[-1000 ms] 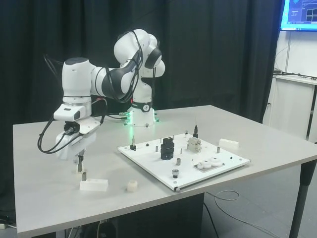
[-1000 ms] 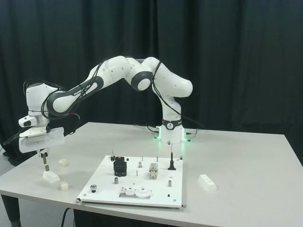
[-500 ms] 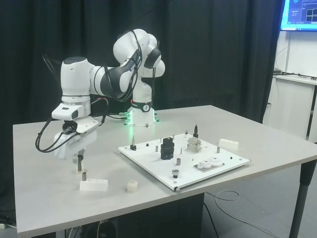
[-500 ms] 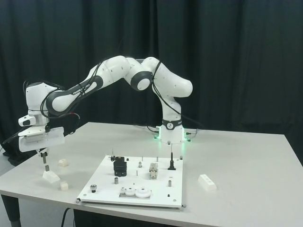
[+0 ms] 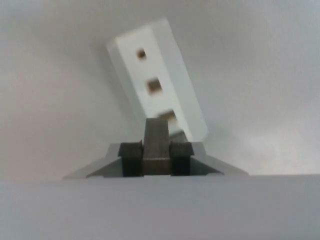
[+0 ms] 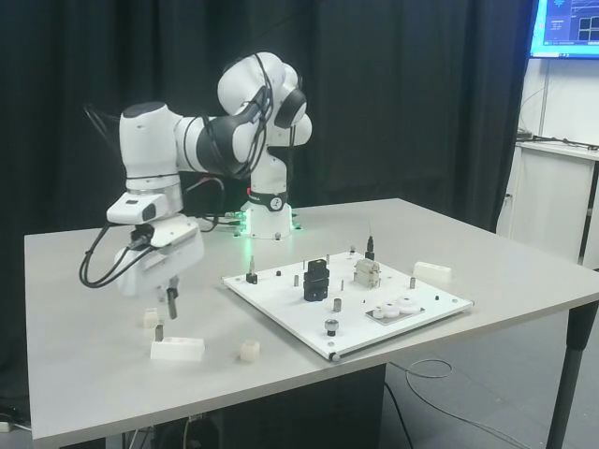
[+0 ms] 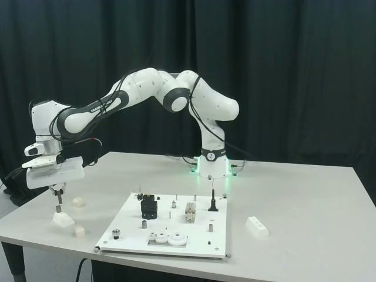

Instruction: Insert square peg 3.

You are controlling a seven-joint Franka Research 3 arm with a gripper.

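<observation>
Three square holes in a row along the top face of a white block (image 5: pixel 157 82), seen from the wrist camera, smallest at the far end, largest nearest the gripper. Gripper (image 5: pixel 156 159) clamped on a grey square peg (image 5: pixel 156 140), black fingertips (image 5: pixel 131 159) pressed to either side of it. Peg held upright, its lower end hanging just above the block, over or just beside the nearest hole; cannot tell whether exactly in line, and not yet entered.

From the first room view, white arm reaching out over the near corner of the grey desk (image 6: pixel 84 271), gripper (image 6: pixel 171 301) pointing straight down with the peg (image 6: pixel 171 303) above the block (image 6: pixel 177 349). Small upright post (image 6: pixel 159 330) standing at the block's end, beside the peg. Small white cube (image 6: pixel 151 318) just behind the block, small white round piece (image 6: pixel 249 350) to the block's side, toward the white assembly board (image 6: pixel 346 301). Board carrying a black fixture (image 6: pixel 317 279), white gears (image 6: pixel 397 308) and several pins, well apart from the block. Another white block (image 6: pixel 431 271) beyond the board's far edge.
</observation>
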